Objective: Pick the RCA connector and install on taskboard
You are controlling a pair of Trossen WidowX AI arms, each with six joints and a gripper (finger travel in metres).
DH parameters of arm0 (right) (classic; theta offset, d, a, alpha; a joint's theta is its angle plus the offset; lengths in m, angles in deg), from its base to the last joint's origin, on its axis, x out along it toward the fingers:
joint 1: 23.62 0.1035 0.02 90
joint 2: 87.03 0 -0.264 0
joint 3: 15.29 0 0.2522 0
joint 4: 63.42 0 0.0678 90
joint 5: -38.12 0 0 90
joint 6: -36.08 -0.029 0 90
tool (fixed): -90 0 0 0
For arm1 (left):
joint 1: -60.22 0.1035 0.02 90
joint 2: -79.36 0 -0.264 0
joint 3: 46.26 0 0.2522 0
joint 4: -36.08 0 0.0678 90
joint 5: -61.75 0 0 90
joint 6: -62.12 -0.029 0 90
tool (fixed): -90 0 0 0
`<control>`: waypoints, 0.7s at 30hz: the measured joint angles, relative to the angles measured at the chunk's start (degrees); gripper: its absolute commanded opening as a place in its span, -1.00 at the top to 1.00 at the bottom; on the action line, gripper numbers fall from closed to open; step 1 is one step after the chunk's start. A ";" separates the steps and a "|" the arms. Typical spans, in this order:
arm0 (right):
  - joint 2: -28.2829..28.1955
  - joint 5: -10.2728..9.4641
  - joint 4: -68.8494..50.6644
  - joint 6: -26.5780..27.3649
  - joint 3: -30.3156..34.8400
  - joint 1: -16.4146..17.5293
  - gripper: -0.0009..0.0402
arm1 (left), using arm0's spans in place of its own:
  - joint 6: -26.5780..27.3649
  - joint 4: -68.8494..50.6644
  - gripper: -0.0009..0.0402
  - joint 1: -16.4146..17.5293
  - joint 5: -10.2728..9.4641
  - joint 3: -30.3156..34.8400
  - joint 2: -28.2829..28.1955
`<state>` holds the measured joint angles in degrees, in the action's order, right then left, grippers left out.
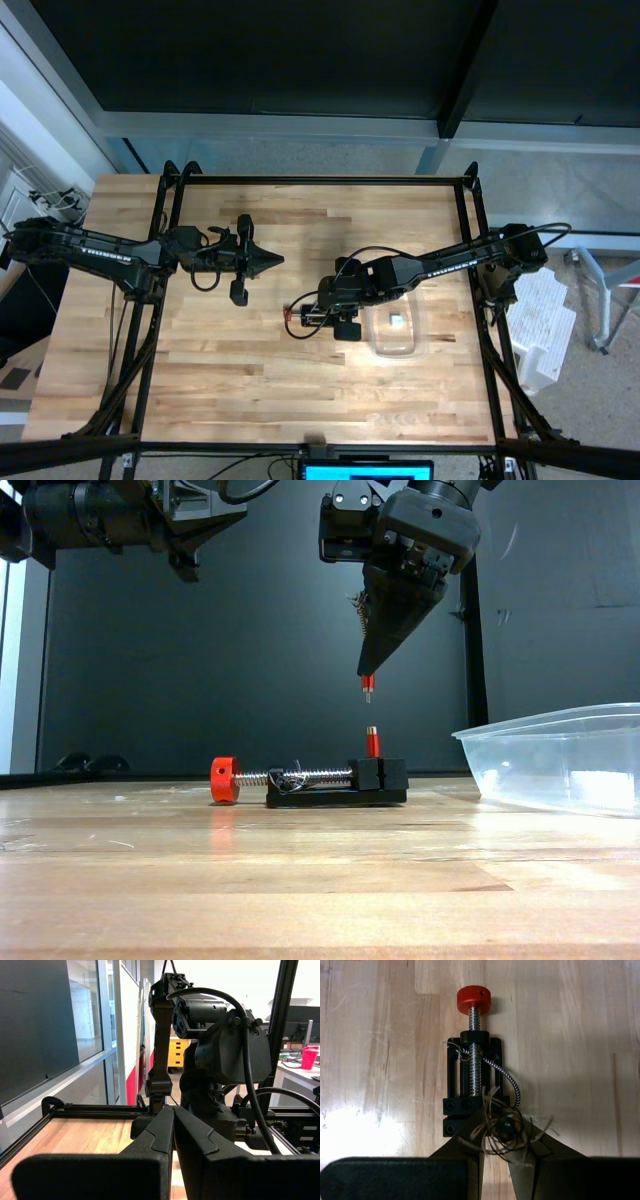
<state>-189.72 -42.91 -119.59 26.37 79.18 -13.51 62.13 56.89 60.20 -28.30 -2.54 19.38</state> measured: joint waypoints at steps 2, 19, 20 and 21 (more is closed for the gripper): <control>0.00 0.00 0.07 0.00 -0.28 0.00 0.95 | 0.00 0.00 0.96 0.00 0.02 0.00 0.00; 0.00 -0.02 2.71 -0.94 -2.56 0.00 0.95 | 0.00 -0.02 0.96 0.00 0.00 -0.02 0.00; 0.00 -0.04 2.93 -1.05 -2.64 0.00 0.95 | 0.00 0.00 0.96 0.00 0.02 0.00 0.00; 0.00 -0.07 3.23 -1.16 -2.73 0.00 0.95 | 0.00 0.00 0.96 0.00 0.00 0.00 0.00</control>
<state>-189.72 -42.98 -116.36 25.21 76.45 -13.51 62.13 56.89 60.20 -28.30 -2.54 19.38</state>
